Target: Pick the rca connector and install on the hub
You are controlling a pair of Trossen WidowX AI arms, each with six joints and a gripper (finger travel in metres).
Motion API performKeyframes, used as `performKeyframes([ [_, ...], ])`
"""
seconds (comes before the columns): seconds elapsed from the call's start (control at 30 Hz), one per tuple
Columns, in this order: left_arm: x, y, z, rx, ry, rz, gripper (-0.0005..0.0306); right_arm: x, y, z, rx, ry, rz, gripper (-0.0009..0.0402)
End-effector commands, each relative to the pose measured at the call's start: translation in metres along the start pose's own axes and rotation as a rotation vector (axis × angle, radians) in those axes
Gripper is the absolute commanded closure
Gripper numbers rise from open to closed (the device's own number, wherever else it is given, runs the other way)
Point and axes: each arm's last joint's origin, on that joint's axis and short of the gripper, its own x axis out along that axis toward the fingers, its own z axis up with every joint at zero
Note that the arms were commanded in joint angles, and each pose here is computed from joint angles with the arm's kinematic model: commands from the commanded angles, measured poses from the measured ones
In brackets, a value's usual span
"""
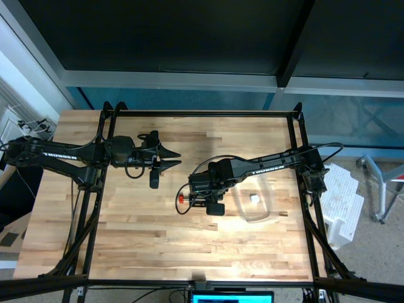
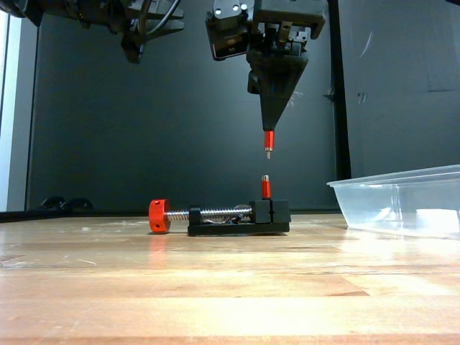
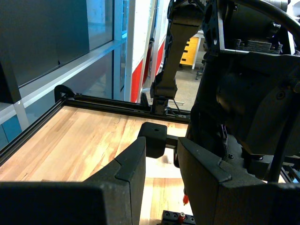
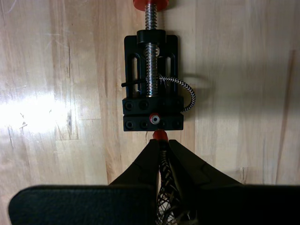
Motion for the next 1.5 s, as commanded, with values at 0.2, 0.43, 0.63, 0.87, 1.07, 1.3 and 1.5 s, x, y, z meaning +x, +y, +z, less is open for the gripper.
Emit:
performKeyframes([
  [0.2,0.000,0.000,0.000,0.000,0.000,0.000,0.0210,0.005,0.003,0.011,-0.022,0.032,-0.024,0.0393],
  [0.43,0.000,0.000,0.000,0.000,0.000,0.000,0.0210,0.012,0.004,0.014,-0.028,0.043,-0.024,0.0393],
  [0.63,0.000,0.000,0.000,0.000,0.000,0.000,0.0210,0.013,0.005,0.014,-0.028,0.043,-0.023,0.0393],
  [0.87,0.000,0.000,0.000,0.000,0.000,0.000,0.0210,0.014,0.006,0.013,-0.025,0.048,-0.024,0.0393],
  [1.07,0.000,0.000,0.000,0.000,0.000,0.000,0.0210,0.016,0.006,0.012,-0.027,0.054,-0.024,0.0393],
  [1.3,0.000,0.000,0.000,0.000,0.000,0.000,0.0210,0.019,0.007,0.011,-0.031,0.056,-0.024,0.0393],
  [1.5,0.000,0.000,0.000,0.000,0.000,0.000,0.0210,0.020,0.007,0.012,-0.039,0.057,-0.025,0.0393],
])
